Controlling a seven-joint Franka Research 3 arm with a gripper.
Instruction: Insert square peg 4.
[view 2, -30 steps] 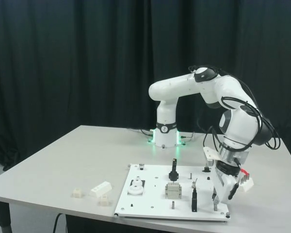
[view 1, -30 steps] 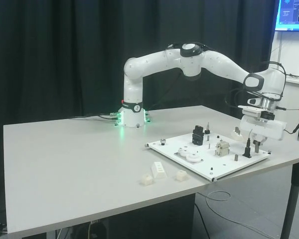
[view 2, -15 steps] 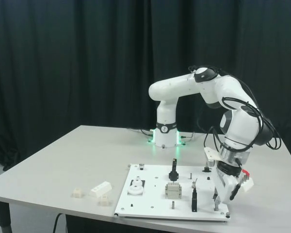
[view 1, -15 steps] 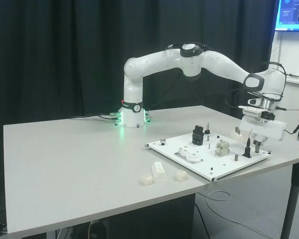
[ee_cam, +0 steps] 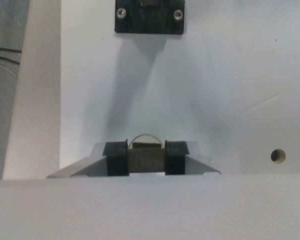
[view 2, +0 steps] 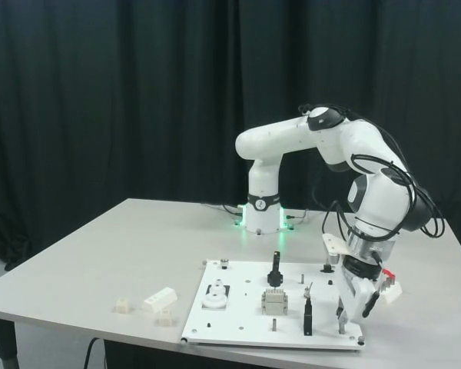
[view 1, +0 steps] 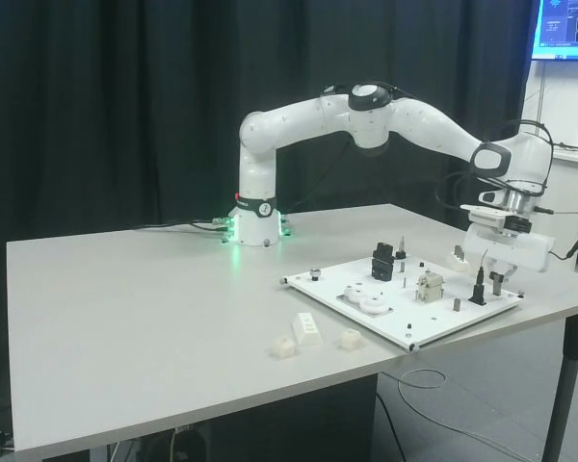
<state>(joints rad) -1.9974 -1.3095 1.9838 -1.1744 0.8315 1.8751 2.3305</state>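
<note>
The arm reaches from its base, where green lights glow, out over the white board at the table's edge. The gripper hangs low over the board's outer corner, and its black pads pinch the peg between them, so the jaws are closed on it (the wrist view shows the peg's top edge just clear of the pads). In the second room view the gripper holds the peg upright with its lower end at or just above the board; whether it touches cannot be told. Just beside it on the board stands a black post, and further in sit a small grey block, a black upright fixture and white round parts. The wrist view also shows a black bracket with two screws on the board and a small hole near the gripper. On the bare table, well apart from the board, lie three small white blocks.
</note>
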